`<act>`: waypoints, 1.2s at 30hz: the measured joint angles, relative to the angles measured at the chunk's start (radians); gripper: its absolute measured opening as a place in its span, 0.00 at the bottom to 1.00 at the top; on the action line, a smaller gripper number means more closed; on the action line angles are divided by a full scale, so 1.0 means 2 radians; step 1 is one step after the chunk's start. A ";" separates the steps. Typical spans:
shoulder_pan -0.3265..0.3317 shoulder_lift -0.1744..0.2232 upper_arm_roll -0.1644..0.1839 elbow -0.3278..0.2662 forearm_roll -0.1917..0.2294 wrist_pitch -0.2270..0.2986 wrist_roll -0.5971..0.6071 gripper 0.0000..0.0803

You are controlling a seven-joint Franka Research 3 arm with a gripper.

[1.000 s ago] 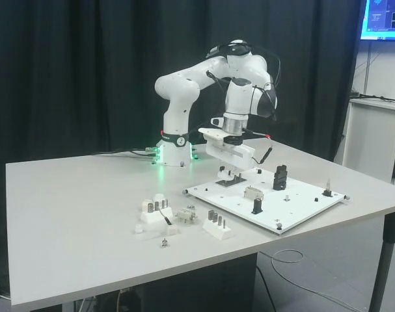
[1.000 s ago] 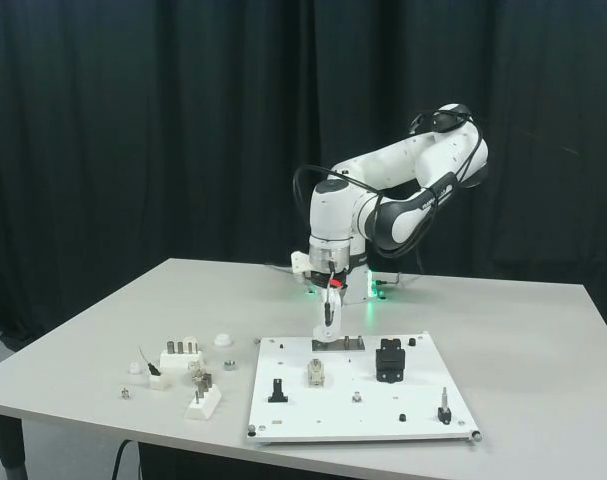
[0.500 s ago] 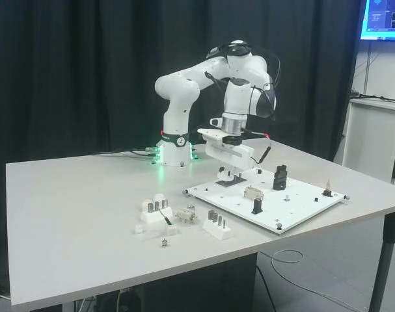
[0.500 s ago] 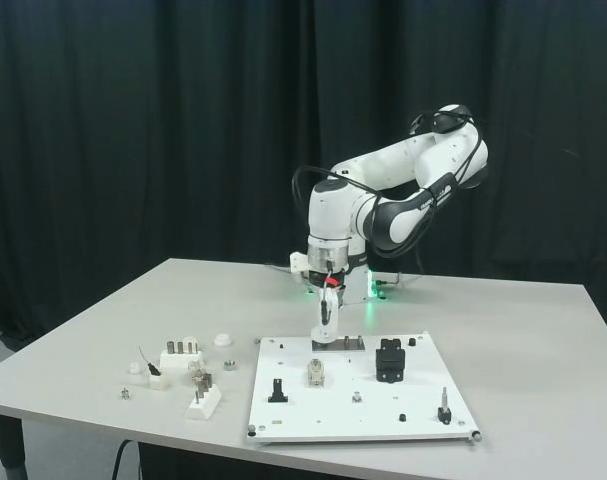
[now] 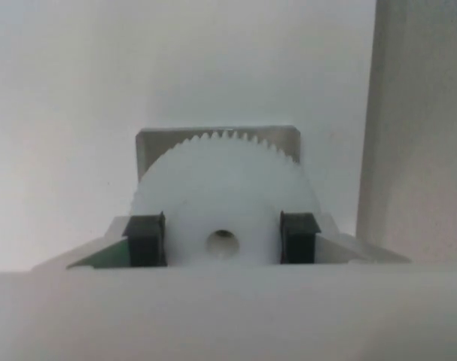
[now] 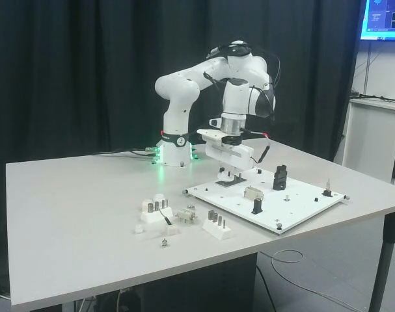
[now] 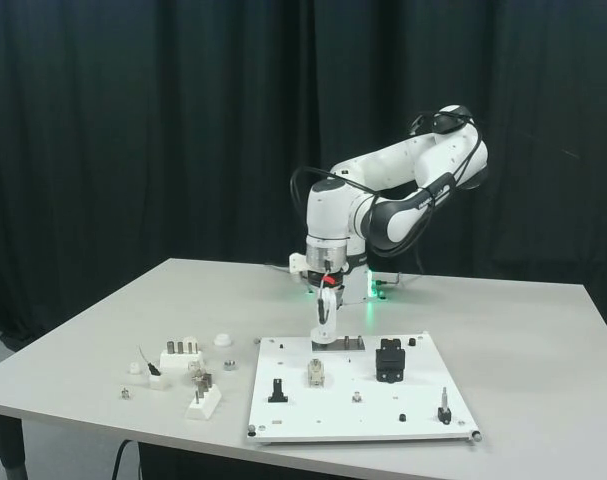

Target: Insert large gear.

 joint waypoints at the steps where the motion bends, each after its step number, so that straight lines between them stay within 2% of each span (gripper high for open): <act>1: 0.000 0.000 0.000 0.000 0.000 0.000 0.000 0.41; 22: -0.012 0.000 0.001 -0.002 0.004 0.003 -0.012 0.41; 36: -0.008 0.000 -0.007 -0.002 0.003 -0.023 -0.016 0.41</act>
